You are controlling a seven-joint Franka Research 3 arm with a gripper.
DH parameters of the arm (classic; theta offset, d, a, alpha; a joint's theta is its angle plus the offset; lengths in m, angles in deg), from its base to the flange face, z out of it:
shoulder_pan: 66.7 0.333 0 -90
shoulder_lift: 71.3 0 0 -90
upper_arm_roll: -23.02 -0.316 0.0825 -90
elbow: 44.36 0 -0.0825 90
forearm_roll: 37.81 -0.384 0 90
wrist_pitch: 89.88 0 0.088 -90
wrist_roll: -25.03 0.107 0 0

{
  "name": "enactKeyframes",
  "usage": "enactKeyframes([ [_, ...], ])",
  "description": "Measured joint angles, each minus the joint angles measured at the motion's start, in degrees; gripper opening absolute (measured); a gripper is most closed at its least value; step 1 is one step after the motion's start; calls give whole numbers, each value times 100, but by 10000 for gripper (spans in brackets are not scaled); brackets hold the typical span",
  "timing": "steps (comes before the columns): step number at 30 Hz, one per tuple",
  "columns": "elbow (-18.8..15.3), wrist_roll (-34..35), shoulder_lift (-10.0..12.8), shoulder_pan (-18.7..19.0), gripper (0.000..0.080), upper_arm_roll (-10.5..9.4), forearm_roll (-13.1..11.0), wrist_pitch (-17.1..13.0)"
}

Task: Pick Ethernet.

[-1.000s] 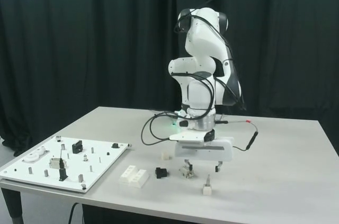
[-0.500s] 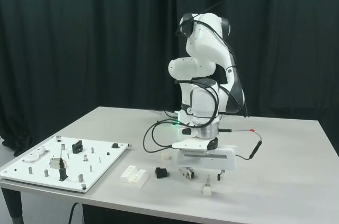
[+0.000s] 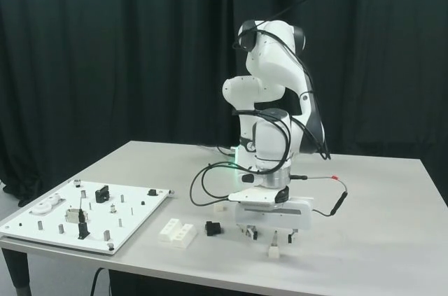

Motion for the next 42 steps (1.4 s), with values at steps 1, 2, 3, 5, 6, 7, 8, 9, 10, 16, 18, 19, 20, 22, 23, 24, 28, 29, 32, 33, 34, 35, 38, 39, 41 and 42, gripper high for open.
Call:
enactKeyframes([
  [1, 12, 0, 12, 0, 800, 0, 0, 0],
  [2, 24, 0, 24, 0, 800, -1, 0, 0],
  [3, 35, 0, 37, 0, 775, -1, 0, 1],
  [5, 53, 0, 58, -1, 775, -1, 0, 4],
  [6, 59, 0, 66, -1, 775, -1, 0, 5],
  [7, 65, 0, 73, -2, 775, -2, 0, 7],
  [8, 71, 0, 78, -4, 775, -3, 0, 9],
  [9, 76, 0, 83, -5, 775, -4, 0, 11],
  [10, 80, 0, 87, -6, 775, -4, 0, 13],
  [16, 87, 0, 95, -9, 454, -4, 0, 23],
  [18, 89, 0, 96, -9, 454, -4, 0, 26],
  [19, 91, 0, 96, -9, 454, -4, 0, 28],
  [20, 94, 0, 96, -9, 454, -5, -3, 32],
  [22, 107, 0, 96, -9, 132, -6, -15, 48],
  [23, 117, 0, 96, -9, 132, -7, -21, 65],
  [24, 133, 0, 96, -9, 132, -7, -30, 93],
  [28, 241, 12, 95, -9, 101, -7, -56, 242],
  [29, 273, 18, 92, -9, 101, -7, -56, 283],
  [32, 389, 69, 74, -9, 101, -3, -56, 468],
  [33, 429, 90, 65, -9, 101, 0, -56, 531],
  [34, 478, 107, 56, -9, 101, 4, -56, 612],
  [35, 520, 119, 48, -9, 101, 9, -56, 688],
  [38, 662, 143, 29, -9, 101, 29, -56, 920],
  [39, 701, 148, 26, -9, 101, 36, -56, 983],
  [41, 785, 161, 22, -9, 101, 50, -56, 1113],
  [42, 826, 167, 20, -9, 101, 56, -56, 1174],
])
